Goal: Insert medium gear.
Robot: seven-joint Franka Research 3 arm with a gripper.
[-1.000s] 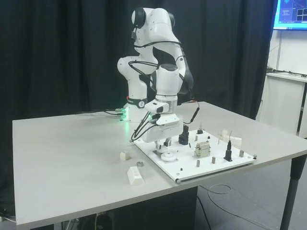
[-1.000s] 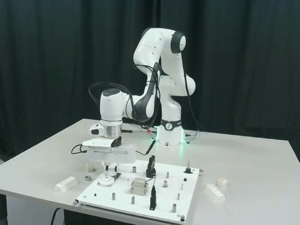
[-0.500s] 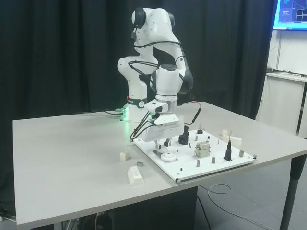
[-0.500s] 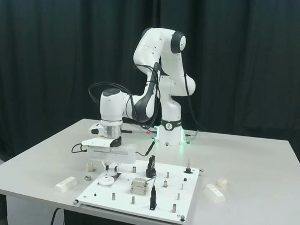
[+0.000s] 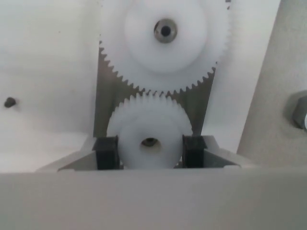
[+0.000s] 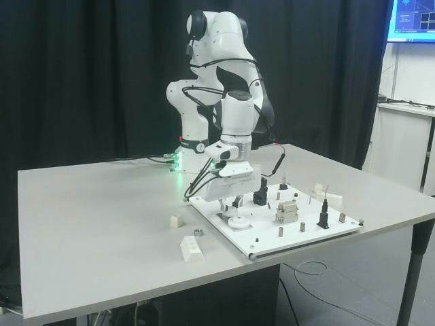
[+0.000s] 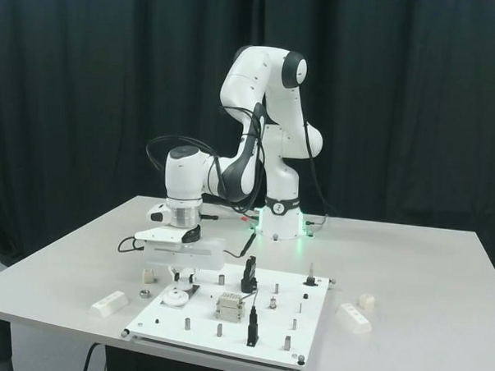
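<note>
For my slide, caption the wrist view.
Black fingers grip a white medium gear, its teeth beside a larger white gear seated on its peg.

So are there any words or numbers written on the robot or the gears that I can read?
None can be read.
The monitor at the top corner of the first room view shows marks too small to read.
The white arm, the white board, the large gear and the medium gear in the claw carry no visible writing.
</note>
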